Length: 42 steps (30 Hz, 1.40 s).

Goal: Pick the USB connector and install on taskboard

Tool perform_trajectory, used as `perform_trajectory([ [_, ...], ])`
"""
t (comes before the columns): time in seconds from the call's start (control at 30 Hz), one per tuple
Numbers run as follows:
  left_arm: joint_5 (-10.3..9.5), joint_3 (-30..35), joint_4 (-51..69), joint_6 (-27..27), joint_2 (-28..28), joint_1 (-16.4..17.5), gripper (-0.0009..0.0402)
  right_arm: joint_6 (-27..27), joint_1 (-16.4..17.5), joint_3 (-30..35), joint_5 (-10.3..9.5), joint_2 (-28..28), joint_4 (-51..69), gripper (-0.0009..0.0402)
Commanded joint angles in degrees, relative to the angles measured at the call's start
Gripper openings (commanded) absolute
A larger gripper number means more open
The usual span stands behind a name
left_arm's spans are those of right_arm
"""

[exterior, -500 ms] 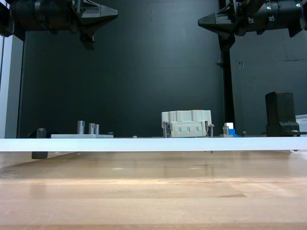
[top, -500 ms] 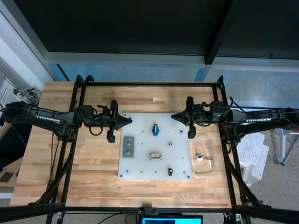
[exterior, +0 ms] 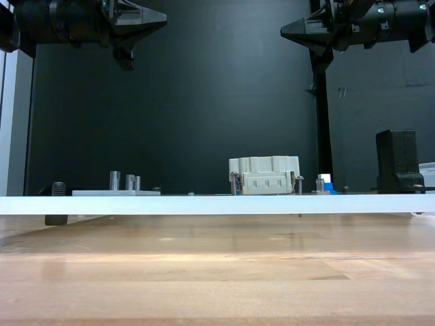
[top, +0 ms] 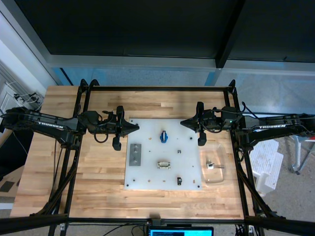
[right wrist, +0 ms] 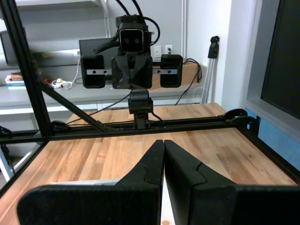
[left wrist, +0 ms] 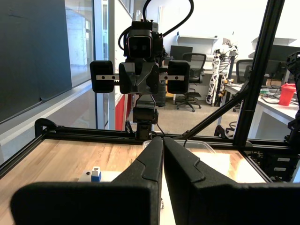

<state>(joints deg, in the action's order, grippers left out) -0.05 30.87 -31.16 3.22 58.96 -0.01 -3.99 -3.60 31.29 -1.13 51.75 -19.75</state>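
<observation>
USB connector point(top: 179, 181), the little black block, stands upright on the white board point(top: 147, 172), close to its near edge and right of the middle. My left gripper point(top: 136, 126) hangs high over the board's far left corner, fingers point(left wrist: 152, 157) pressed together on nothing. A grey metal block point(top: 135, 154) sits by the left edge, and a blue part point(top: 163, 136) sits toward the far edge. My right gripper point(top: 183, 123) hangs over the far right corner, pinched closed and empty. Just off the right edge, a clear tray point(top: 221, 174) holds a small white piece point(top: 210, 165).

Robotics lab: left gripper point(top: 136, 126) centre-left and right gripper point(top: 182, 123) centre-right above a black-framed pale wooden worktop point(top: 98, 189); black swivel office chairs point(left wrist: 193, 65) beyond.
</observation>
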Motion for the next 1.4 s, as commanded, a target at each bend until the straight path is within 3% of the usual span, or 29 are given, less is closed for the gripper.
perform_trajectory([
  [0.03,0.0,0.0,0.0,0.0,0.0,0.0,0.0,0.0,0.1,1.6,0.09,-0.2,4.5,0.0],
  [0.47,0.0,0.0,0.0,0.0,0.0,0.0,0.0,0.4,1.5,9.7,-0.24,-1.9,31.8,0.0],
  [1.03,0.0,0.0,0.0,0.0,0.0,0.0,0.0,0.2,6.9,16.2,0.15,-3.2,57.3,0.0],
  [1.1,0.0,0.0,0.0,0.0,0.0,0.0,0.0,-0.3,7.8,16.2,1.16,-3.4,60.0,0.0],
  [1.27,0.0,0.0,0.0,0.0,0.0,0.0,0.0,-3.0,12.5,16.2,6.19,-5.1,65.8,0.0],
  [1.4,0.0,0.0,0.0,0.0,0.0,0.0,0.0,-6.8,17.1,16.2,7.89,-6.0,70.1,0.0],
])
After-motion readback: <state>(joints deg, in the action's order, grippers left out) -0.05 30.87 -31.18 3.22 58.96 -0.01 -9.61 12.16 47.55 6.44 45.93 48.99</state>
